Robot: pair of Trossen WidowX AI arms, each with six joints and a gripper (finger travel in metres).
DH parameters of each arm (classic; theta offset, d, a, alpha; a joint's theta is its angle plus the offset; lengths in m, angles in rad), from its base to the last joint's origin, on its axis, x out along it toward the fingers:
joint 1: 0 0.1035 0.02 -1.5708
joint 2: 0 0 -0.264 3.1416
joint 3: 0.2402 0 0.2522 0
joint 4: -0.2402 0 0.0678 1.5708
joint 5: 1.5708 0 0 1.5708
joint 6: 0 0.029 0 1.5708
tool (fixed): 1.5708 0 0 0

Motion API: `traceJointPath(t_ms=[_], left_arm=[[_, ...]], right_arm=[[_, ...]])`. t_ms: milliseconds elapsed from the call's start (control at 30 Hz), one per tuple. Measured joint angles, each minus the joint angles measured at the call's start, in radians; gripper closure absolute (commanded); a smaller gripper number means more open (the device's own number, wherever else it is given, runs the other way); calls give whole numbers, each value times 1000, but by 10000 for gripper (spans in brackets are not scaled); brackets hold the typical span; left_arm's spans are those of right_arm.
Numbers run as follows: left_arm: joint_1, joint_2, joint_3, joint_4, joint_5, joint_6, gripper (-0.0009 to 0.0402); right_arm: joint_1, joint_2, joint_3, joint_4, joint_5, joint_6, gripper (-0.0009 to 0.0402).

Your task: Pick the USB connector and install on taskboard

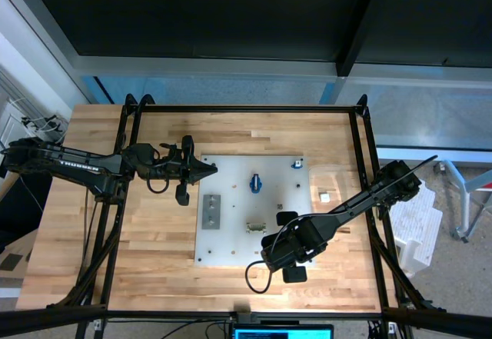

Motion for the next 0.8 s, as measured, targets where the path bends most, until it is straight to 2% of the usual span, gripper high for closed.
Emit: traceJointPath(t_ms=[433,800], left_arm=[[0,0,0,0,0,0,393],[0,0,0,0,0,0,393]], right_arm=[[0,-7,-2,5,-5,1,390],[0,-18,-2,6,-6,1,360]])
